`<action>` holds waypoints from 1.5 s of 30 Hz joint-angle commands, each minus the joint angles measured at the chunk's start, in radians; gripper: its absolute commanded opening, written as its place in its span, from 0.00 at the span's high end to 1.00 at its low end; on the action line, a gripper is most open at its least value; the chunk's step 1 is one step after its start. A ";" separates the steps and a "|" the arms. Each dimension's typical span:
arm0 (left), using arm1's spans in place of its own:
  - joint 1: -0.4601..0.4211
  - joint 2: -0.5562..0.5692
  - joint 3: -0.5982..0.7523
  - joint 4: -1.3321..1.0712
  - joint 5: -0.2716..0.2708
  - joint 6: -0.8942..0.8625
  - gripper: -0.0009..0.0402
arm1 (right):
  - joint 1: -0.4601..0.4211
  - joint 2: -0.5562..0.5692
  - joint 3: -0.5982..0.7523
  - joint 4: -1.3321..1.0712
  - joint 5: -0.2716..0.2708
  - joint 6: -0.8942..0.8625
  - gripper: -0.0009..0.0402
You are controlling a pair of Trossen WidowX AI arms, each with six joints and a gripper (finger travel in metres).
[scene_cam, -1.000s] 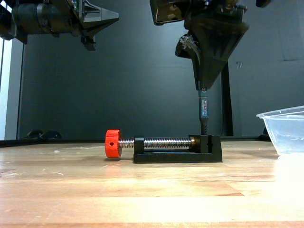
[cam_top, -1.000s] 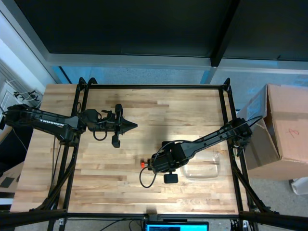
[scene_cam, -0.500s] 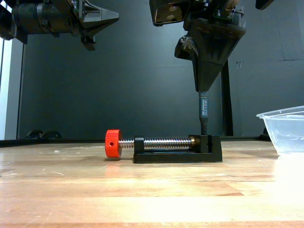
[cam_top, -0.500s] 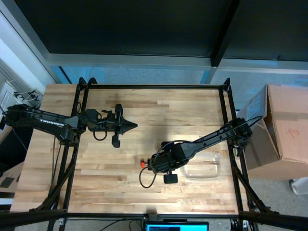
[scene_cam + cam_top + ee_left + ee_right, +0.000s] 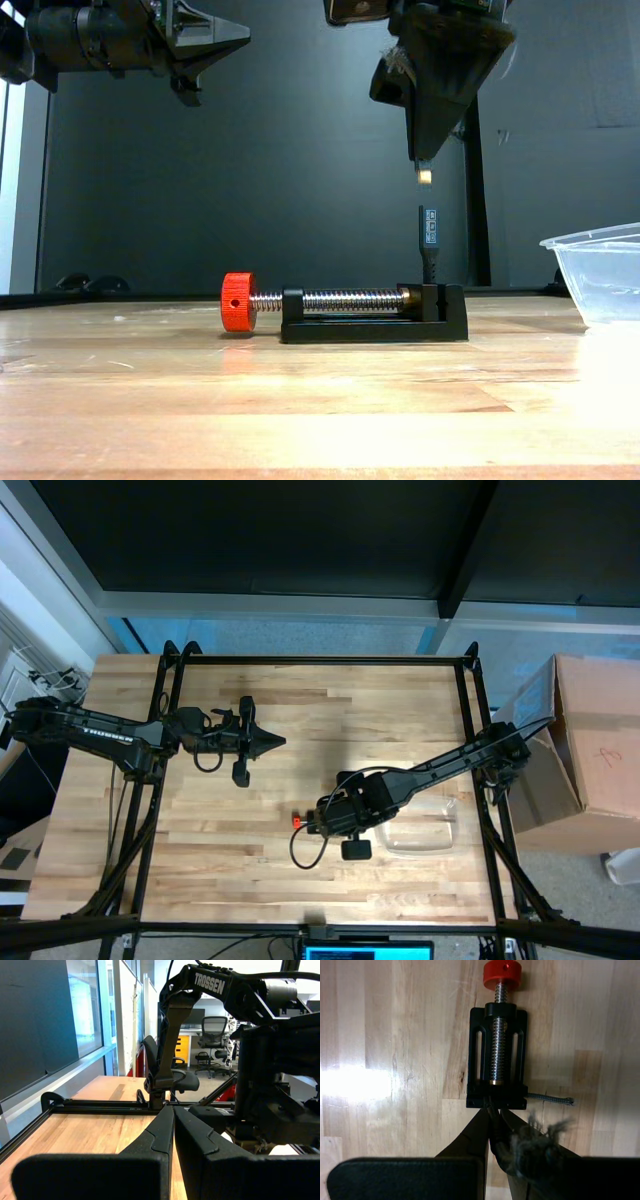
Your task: Remove the USB-C connector from the USB-C receptacle and place in the container
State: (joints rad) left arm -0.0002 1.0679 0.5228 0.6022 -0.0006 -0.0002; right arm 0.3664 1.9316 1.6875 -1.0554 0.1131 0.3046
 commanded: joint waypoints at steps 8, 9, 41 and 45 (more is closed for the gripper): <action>0.000 0.000 0.000 0.000 0.000 0.000 0.98 | 0.028 -0.085 -0.074 0.000 0.024 0.015 0.98; 0.000 0.000 0.000 0.000 0.000 0.000 0.98 | 0.038 -0.109 -0.097 0.001 0.035 0.030 0.98; 0.000 0.000 0.000 0.000 0.000 0.000 0.98 | 0.303 -0.549 -0.786 0.111 -0.035 0.395 0.65; 0.000 0.000 0.000 0.000 0.000 0.000 0.98 | 0.304 -0.557 -0.789 0.111 -0.035 0.394 0.53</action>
State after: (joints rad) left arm -0.0002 1.0679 0.5228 0.6022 -0.0002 -0.0002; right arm 0.6697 1.3773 0.8986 -0.9443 0.0776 0.6991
